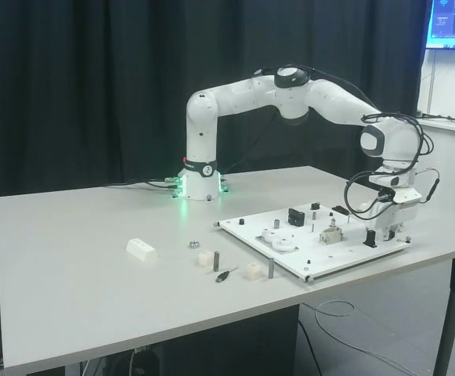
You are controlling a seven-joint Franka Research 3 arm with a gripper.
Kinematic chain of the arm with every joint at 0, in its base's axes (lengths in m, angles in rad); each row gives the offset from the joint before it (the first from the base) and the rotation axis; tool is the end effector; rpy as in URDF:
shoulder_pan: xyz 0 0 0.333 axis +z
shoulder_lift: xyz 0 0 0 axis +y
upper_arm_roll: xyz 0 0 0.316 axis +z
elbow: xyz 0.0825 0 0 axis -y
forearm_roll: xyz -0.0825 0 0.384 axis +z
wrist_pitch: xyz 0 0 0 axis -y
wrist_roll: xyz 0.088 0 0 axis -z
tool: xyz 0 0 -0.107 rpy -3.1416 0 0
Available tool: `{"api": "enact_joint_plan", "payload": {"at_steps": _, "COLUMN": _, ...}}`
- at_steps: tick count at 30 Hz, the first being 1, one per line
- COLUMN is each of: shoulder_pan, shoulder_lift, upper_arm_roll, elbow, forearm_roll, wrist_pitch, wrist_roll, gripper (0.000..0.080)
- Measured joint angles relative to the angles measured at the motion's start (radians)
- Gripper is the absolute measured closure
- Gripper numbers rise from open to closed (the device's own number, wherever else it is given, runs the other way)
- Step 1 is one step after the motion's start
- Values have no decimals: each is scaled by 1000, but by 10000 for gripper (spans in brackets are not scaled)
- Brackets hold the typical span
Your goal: Remove square peg 4.
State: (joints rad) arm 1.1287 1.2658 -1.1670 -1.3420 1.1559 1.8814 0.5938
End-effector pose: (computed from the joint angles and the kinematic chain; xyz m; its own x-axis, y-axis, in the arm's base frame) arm 0.6718 0.2828 0.2079 0.7781 -0.6280 0.0121 -0.6281 -0.7781 0.0016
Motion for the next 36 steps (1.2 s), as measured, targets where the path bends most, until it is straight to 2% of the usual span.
{"api": "enact_joint_plan", "payload": {"at_steps": 36, "shoulder_pan": 0, "shoulder_lift": -7, "upper_arm_roll": 1, "elbow": 4, "forearm_roll": -19, "wrist_pitch": -5, "wrist_roll": -35, "gripper": 705}}
